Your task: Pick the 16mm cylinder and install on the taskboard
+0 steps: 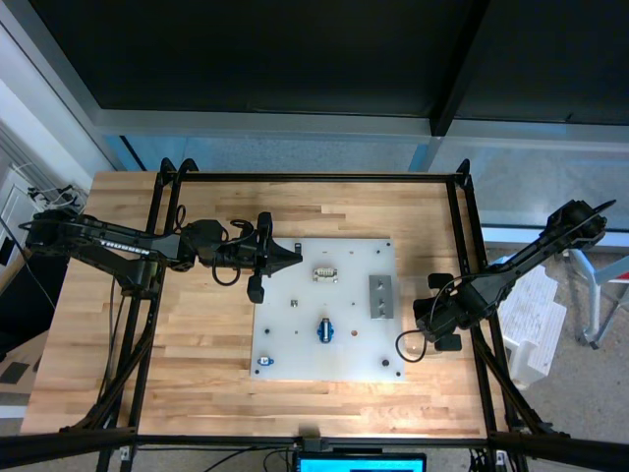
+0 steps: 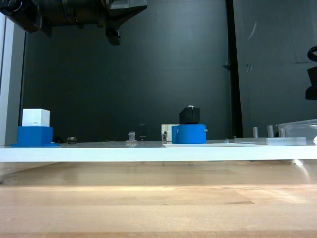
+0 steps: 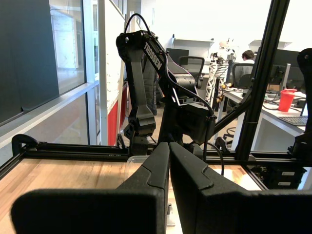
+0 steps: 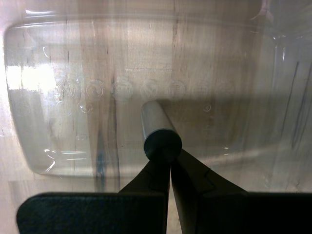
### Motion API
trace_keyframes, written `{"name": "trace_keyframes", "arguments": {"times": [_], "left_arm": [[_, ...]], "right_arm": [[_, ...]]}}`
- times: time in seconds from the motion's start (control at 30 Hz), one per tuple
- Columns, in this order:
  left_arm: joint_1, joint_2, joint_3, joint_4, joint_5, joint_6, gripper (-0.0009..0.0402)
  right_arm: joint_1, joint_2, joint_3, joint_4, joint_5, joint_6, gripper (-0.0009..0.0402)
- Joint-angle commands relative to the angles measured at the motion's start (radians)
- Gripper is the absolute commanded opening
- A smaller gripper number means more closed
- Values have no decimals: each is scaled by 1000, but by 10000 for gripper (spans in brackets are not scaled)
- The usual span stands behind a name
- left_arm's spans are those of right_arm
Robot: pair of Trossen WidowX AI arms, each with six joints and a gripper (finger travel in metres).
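Note:
The 16mm cylinder (image 4: 155, 122) is a dull grey round peg lying in a clear plastic tray (image 4: 29, 146). Its dark near end sits right at the tips of my right gripper (image 4: 170, 163). The fingers meet with no gap; I cannot tell if they touch the peg. In the high view the right gripper (image 1: 429, 317) hovers just right of the taskboard (image 1: 295, 339), a white square plate. My left gripper (image 1: 295, 254) hangs shut and empty above the board's far-left edge, high in the low view (image 2: 115, 30).
The board carries a grey metal block (image 1: 380, 295), a blue fitting (image 1: 325, 330), a beige connector (image 1: 324, 272) and a small blue-and-white part (image 1: 265, 363). Black frame rails (image 1: 470, 256) border the wooden table. The tray (image 2: 299, 128) shows at the low view's right.

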Motion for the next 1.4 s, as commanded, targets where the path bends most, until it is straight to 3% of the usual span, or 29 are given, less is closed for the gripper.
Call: {"name": "trace_keyframes", "arguments": {"times": [0.03, 0.63, 0.77, 0.93, 1.4], "left_arm": [[0, 0, 0, 0, 0, 0, 0], [0, 0, 0, 0, 0, 0, 0], [0, 0, 0, 0, 0, 0, 0], [0, 0, 0, 0, 0, 0, 0], [0, 0, 0, 0, 0, 0, 0]], "right_arm": [[1, 0, 1, 0, 0, 0, 0], [3, 0, 1, 0, -2, 1, 0], [3, 0, 1, 0, -27, 0, 0], [4, 0, 5, -6, -27, 3, 0], [7, 0, 97, -84, -27, 2, 0]]}}
